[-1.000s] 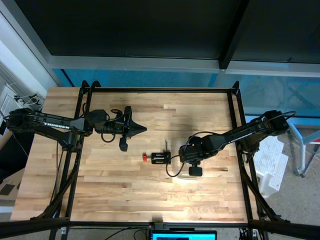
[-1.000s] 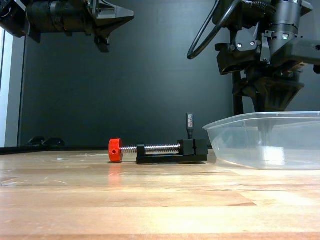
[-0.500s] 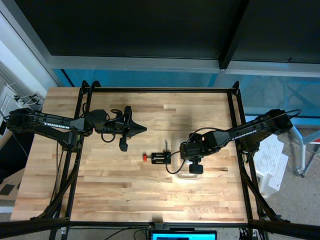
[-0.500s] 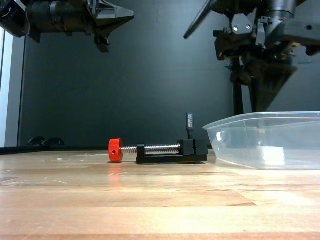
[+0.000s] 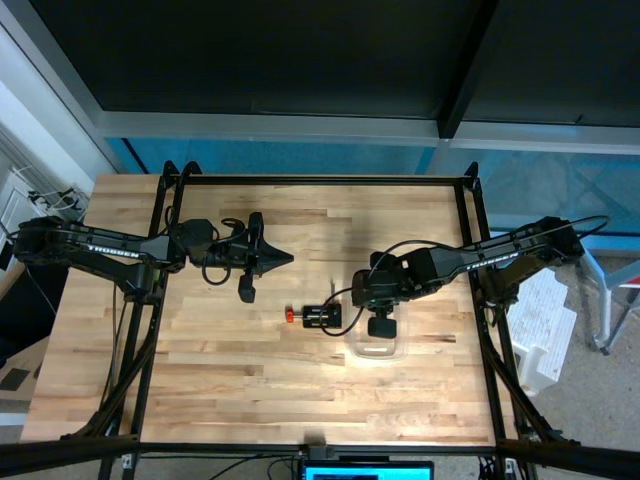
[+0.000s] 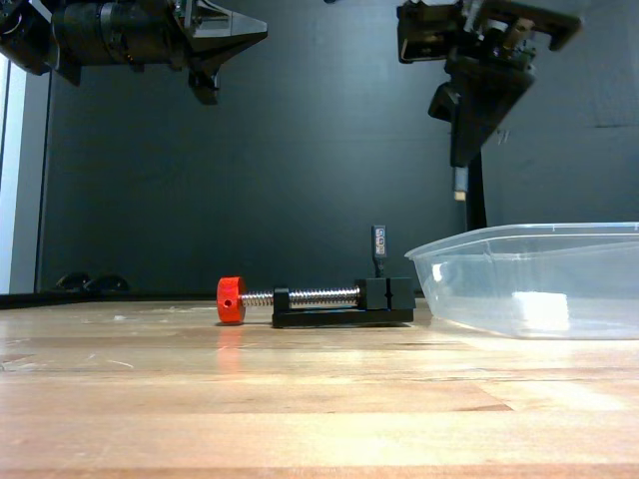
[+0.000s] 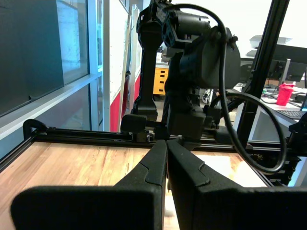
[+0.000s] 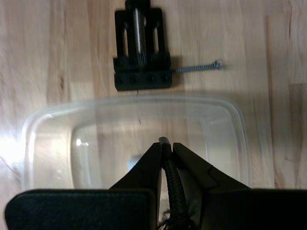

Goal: Pick the usb-c connector and install on the hub

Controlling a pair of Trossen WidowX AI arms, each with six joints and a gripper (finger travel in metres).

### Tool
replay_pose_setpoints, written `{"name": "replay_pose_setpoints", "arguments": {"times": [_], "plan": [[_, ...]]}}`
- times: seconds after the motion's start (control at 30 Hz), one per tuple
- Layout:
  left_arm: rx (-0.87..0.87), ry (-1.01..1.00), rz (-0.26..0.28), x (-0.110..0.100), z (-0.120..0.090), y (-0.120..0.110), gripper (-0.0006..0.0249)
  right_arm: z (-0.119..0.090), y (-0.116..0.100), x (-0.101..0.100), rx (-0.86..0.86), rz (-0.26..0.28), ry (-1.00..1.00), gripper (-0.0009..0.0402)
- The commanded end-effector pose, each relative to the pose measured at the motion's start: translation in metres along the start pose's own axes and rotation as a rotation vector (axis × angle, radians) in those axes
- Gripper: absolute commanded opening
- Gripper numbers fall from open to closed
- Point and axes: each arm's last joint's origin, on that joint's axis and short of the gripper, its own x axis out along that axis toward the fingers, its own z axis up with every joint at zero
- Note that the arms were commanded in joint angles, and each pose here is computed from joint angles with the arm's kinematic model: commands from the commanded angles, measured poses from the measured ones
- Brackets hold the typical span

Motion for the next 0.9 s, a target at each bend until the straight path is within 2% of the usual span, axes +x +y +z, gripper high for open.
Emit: {"name": "replay_pose_setpoints", "arguments": {"times": [0.03, 0.33, 0.9], "plan": [[0.0, 0.0, 0.0, 0.0, 0.0, 0.0, 0.0, 0.005, -0.001, -0.001, 0.047, 0.002, -0.015, 0.0], [0.0, 0.0, 0.0, 0.0, 0.0, 0.0, 0.0, 0.022, 0.002, -0.001, 0.051, 0.006, -0.039, 0.0], [0.0, 0.0, 0.0, 0.0, 0.0, 0.0, 0.0, 0.052, 0.014, 0.018, 0.044, 0.022, -0.018, 0.0]]}}
